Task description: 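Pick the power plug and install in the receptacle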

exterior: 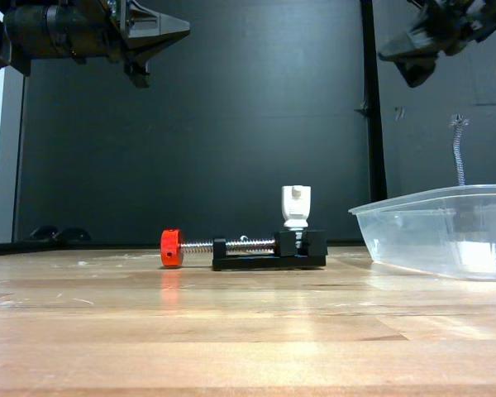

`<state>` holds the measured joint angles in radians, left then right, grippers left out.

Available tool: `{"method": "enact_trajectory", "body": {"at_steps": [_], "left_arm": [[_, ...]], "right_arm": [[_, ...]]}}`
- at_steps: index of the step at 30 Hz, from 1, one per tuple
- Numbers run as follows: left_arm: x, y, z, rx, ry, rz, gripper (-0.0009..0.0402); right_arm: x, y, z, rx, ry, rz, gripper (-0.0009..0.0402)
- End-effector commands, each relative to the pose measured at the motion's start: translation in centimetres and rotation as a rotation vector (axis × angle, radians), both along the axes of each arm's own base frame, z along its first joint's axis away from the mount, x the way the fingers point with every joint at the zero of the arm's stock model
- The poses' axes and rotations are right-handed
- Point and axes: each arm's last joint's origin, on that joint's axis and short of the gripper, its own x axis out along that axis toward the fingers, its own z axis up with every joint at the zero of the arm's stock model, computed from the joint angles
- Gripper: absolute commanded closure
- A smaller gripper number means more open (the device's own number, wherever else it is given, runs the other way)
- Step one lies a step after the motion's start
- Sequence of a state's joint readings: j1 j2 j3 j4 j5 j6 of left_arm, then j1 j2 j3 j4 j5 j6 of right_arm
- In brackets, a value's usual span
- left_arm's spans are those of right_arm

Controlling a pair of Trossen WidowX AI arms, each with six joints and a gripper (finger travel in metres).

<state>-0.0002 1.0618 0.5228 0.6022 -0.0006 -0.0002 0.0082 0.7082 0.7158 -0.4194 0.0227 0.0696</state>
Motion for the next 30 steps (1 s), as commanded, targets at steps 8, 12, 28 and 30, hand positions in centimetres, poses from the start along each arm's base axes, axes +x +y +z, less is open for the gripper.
{"method": "enact_trajectory", "body": {"at_steps": [8,12,28,30], "left_arm": [[0.0,0.0,0.0,0.0,0.0,0.0,0.0393],[0.0,0.0,0.0,0.0,0.0,0.0,0.0393],[0.0,0.0,0.0,0.0,0.0,0.0,0.0393],[0.0,0.0,0.0,0.0,0.0,0.0,0.0393]], "right_arm": [[-2.1,1.4,-0.7,0.028,0.311,0.012,0.0393],[-2.3,2.0,-1.5,0.025,0.422,0.015,0.0393],[0.3,4.8,-4.2,0.009,0.661,0.069,0.0368],[0.7,5.0,-4.5,0.008,0.678,0.067,0.0342]]}}
